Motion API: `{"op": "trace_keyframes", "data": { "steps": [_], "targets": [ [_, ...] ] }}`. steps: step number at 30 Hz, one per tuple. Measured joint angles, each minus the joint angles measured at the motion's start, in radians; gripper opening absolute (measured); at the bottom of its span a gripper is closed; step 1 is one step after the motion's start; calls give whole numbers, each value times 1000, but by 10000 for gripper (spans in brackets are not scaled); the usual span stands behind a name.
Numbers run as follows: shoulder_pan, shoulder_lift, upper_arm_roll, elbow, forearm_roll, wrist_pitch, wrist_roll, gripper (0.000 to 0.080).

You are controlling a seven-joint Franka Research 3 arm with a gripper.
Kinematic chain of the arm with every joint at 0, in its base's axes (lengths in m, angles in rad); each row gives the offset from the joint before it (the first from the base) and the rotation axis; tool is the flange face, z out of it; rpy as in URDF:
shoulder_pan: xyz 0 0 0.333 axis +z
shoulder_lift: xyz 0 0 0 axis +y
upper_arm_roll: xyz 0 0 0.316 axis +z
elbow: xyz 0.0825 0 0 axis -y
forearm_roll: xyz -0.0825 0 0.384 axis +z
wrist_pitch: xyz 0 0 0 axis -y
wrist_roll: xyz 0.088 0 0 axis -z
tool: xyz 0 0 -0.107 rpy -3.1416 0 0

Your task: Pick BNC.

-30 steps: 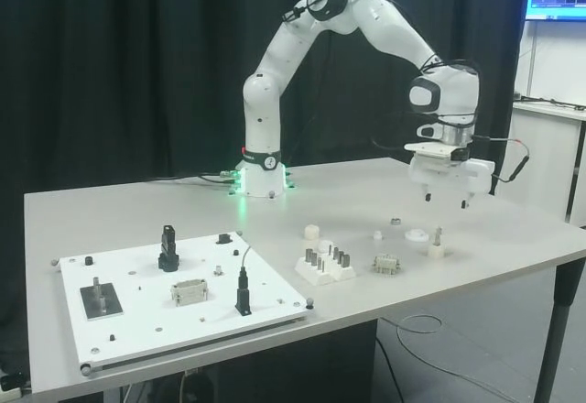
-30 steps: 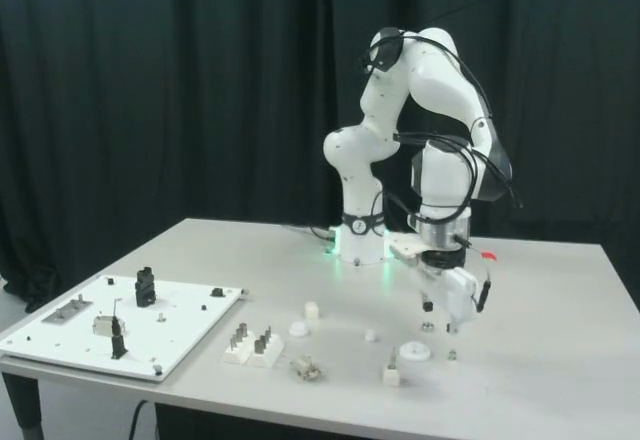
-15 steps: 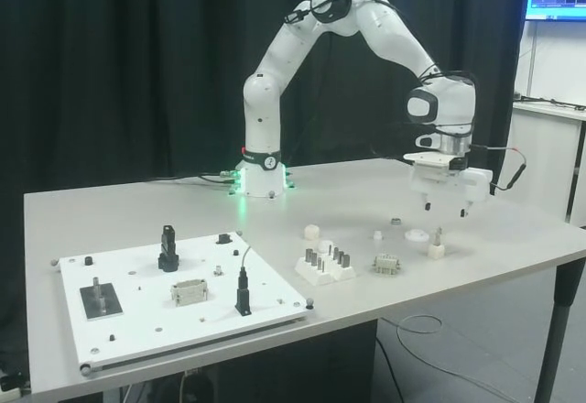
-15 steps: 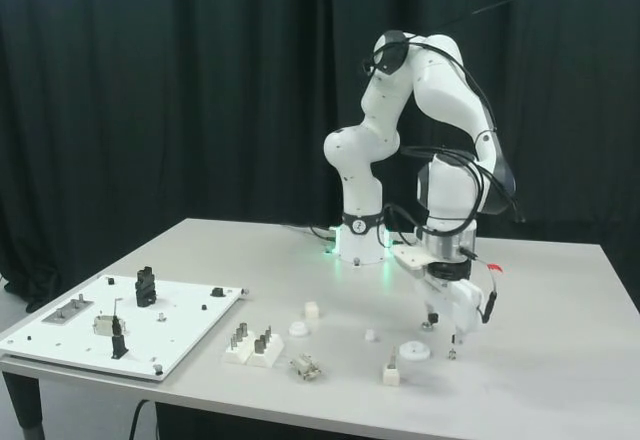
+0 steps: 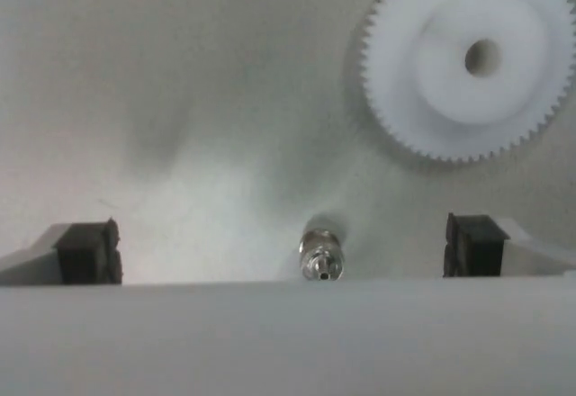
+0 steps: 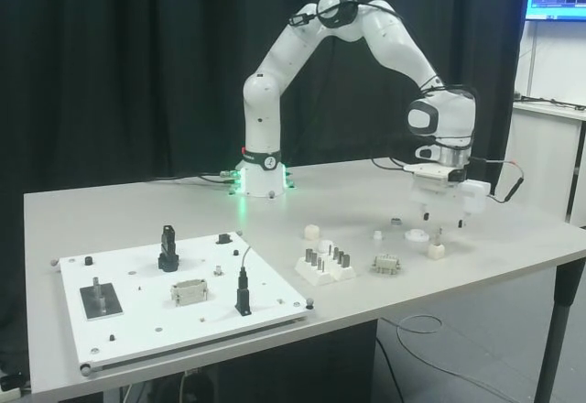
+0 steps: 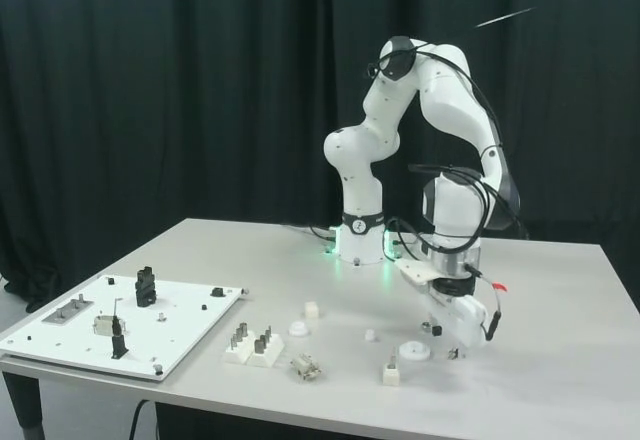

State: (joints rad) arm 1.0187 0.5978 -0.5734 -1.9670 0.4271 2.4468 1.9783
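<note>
Lowered since 1 s ago, the gripper now sits close over the grey table, its 2 fingers spread wide apart with nothing held. BNC stands upright on the table between the fingertips, touching neither, just beside the white gear. From the first room view the gripper hangs by the gear and a small white block with a peg, well apart from the white board.
</note>
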Motion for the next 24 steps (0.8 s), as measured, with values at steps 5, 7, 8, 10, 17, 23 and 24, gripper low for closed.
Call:
{"op": "trace_keyframes", "data": {
  "steps": [5, 7, 8, 10, 17, 23, 24],
  "targets": [
    [0, 13, 8, 0, 3, 0, 0, 800],
    [0, 17, 11, 0, 7, 0, 0, 800],
    [0, 18, 12, 0, 8, 0, 0, 800],
    [0, 21, 15, 0, 12, 1, 0, 800],
    [0, 27, 19, 0, 13, 8, 9, 800],
    [0, 31, 20, 0, 13, 18, 37, 800],
    [0, 33, 20, 0, 13, 20, 47, 800]
  ]
}}
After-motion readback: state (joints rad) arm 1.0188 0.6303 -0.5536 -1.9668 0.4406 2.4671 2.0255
